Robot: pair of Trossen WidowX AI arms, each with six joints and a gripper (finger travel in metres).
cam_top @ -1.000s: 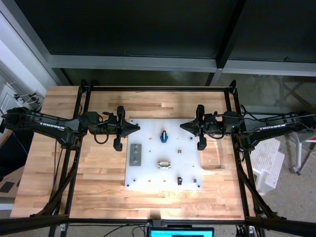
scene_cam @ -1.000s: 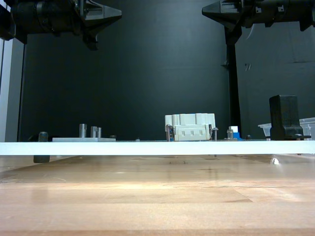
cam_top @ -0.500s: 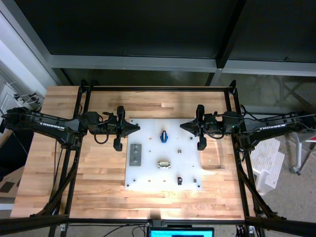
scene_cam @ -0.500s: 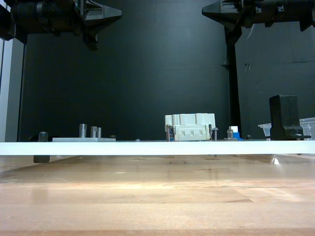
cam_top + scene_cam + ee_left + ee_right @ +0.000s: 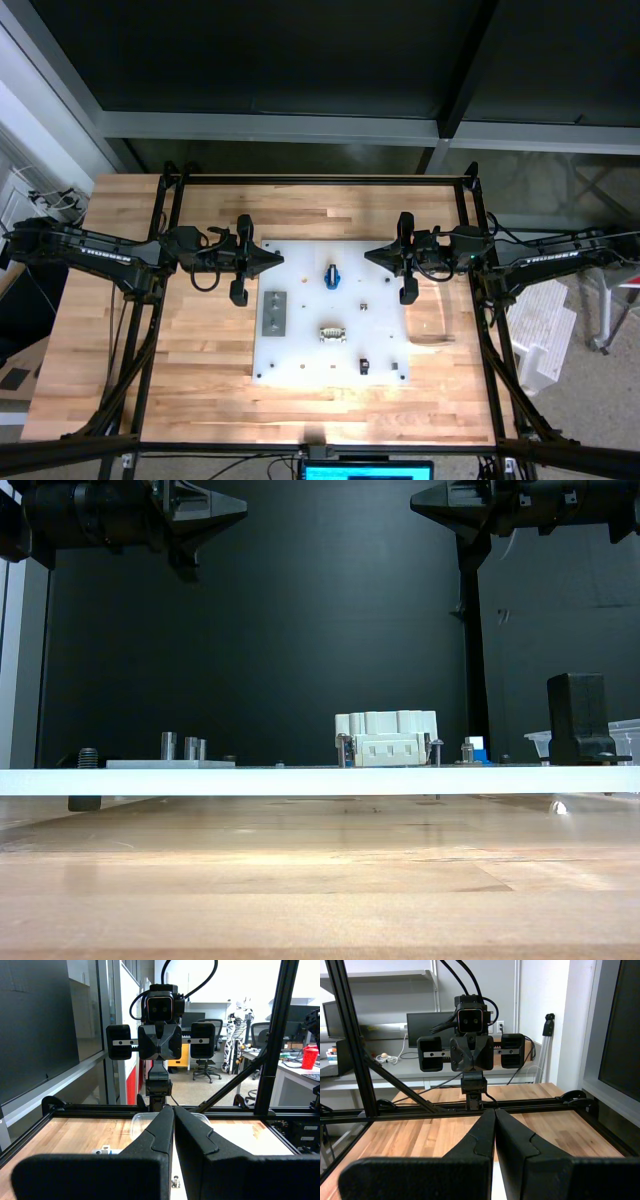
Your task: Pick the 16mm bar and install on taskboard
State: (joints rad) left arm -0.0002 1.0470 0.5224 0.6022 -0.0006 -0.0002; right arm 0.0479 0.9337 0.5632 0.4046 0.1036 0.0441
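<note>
Left tool (image 5: 277,256): fingers pressed together, nothing in them, hanging high over the taskboard's (image 5: 300,362) left edge, centre-left in the high view.
Right tool (image 5: 369,256): mirror image, closed and empty, centre-right.
16mm bar: in neither tool, and I can't tell which piece it is. Short metal pegs (image 5: 168,746) stand upright on the grey plate (image 5: 274,322).
Handling: likely stiff, smooth and slippery, so pinch squarely across its round sides.

White task board (image 5: 300,352) and clear tray (image 5: 441,338) lie on wooden table (image 5: 200,385).
</note>
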